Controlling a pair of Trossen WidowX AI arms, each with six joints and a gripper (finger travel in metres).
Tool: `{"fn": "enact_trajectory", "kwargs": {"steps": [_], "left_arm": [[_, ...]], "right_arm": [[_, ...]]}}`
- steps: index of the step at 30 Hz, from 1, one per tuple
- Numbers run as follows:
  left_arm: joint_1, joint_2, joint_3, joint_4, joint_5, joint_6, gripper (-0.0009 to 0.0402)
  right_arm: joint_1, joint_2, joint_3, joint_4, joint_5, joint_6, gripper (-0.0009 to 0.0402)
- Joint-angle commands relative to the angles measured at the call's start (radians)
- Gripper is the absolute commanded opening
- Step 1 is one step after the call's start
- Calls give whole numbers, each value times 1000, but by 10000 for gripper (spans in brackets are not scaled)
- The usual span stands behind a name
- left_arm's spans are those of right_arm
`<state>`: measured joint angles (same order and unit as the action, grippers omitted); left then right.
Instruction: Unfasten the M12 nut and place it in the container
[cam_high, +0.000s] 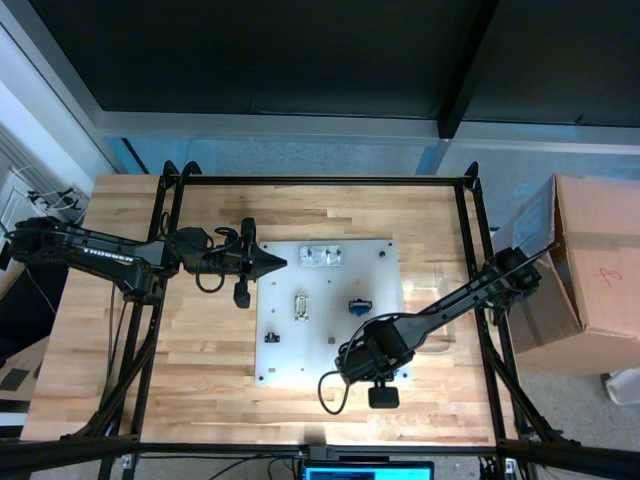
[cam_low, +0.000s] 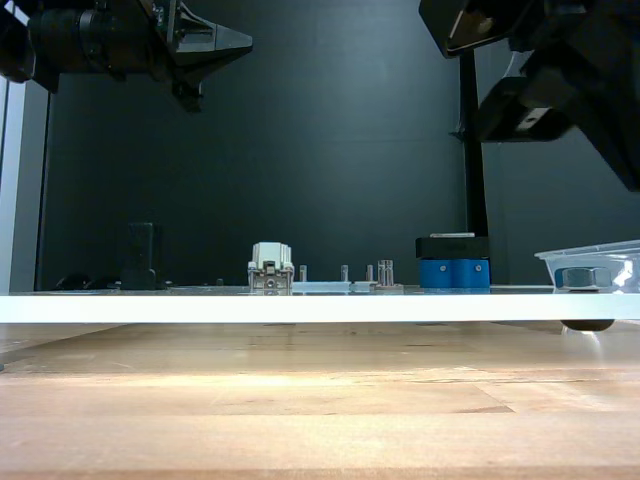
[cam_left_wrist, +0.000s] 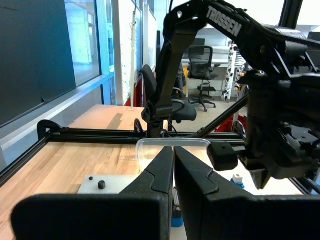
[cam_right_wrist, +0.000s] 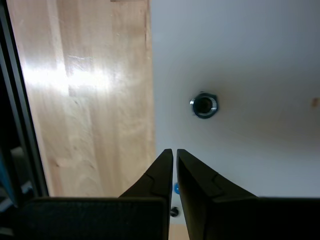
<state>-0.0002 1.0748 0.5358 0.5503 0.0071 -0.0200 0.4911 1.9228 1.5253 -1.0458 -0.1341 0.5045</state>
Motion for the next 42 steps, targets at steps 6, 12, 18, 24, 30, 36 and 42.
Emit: {"fn": "enact_trajectory", "kwargs": {"steps": [6,12,18,24,30,36,42], "left_arm": [[0,0,0,0,0,0,0],[0,0,0,-1,0,0,0],[0,0,0,-3,0,0,0],[0,0,0,-1,0,0,0],[0,0,0,-1,0,0,0],[0,0,0,-1,0,0,0],[0,0,0,-2,0,0,0]], "right_arm": [[9,38,-29,87,31,40,0],[9,48,-44,114,37,39,0],[8,48,-75,159,37,39,0],[8,48,-86,167,64,39,0],[8,43,-85,142,92,38,0],[7,42,-85,133,92,38,0],[6,40,-85,124,113,8,0]]}}
